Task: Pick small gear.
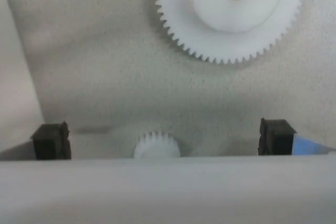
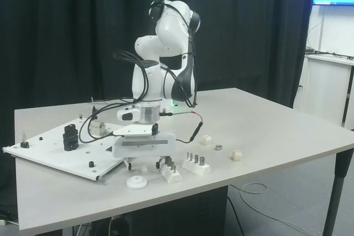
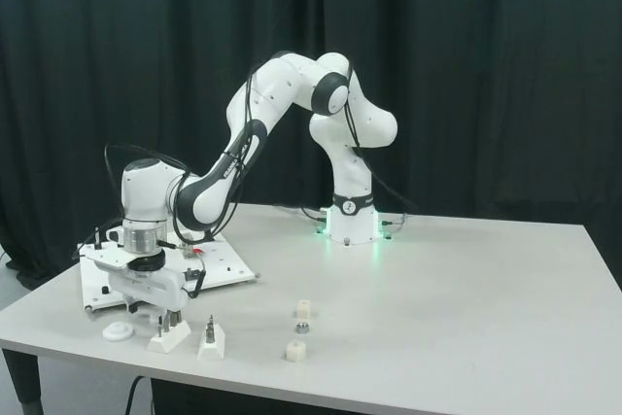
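The small white gear (image 1: 157,146) lies on the grey table, midway between my two black fingertips (image 1: 51,141). My gripper (image 1: 164,139) is open, the fingers stand wide apart on either side of the gear, and neither touches it. In the first room view the gripper (image 2: 145,164) is low over the table near its front edge. The large white gear (image 1: 229,11) lies flat just beyond the small one and appears in the first room view as the large gear (image 2: 136,182) in front of the hand. The hand hides the small gear in the second room view.
A white board (image 2: 55,147) carrying black parts lies beside the hand, near the table's corner. Two white peg stands (image 2: 171,172) (image 2: 197,164) sit close on the other side. Further out lie two small blocks (image 2: 206,140) (image 2: 237,155) and a small ring (image 2: 219,147).
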You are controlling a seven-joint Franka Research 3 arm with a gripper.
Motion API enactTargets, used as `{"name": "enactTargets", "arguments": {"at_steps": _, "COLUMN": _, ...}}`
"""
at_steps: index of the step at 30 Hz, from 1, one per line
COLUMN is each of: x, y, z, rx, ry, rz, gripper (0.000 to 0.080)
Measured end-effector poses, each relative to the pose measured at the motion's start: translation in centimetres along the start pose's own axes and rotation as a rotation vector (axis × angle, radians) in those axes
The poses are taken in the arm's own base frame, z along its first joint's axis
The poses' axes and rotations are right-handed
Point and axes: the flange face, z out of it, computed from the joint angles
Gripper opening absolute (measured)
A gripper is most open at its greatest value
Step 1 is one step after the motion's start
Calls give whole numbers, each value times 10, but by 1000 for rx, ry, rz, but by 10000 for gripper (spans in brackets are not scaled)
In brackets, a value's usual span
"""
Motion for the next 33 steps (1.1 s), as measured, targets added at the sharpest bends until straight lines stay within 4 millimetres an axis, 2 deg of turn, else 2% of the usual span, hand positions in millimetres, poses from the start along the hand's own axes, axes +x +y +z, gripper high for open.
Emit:
{"name": "enactTargets", "arguments": {"at_steps": 18, "x": -2, "y": 3, "z": 9, "rx": -6, "ry": -12, "rz": -45, "gripper": 800}}
{"name": "enactTargets", "arguments": {"at_steps": 19, "x": -2, "y": 3, "z": 9, "rx": -6, "ry": -12, "rz": -49, "gripper": 706}}
{"name": "enactTargets", "arguments": {"at_steps": 27, "x": -2, "y": 4, "z": 9, "rx": -8, "ry": -20, "rz": -65, "gripper": 706}}
{"name": "enactTargets", "arguments": {"at_steps": 28, "x": -3, "y": 4, "z": 9, "rx": -8, "ry": -22, "rz": -65, "gripper": 356}}
{"name": "enactTargets", "arguments": {"at_steps": 33, "x": -3, "y": 4, "z": 9, "rx": -11, "ry": -35, "rz": -65, "gripper": 356}}
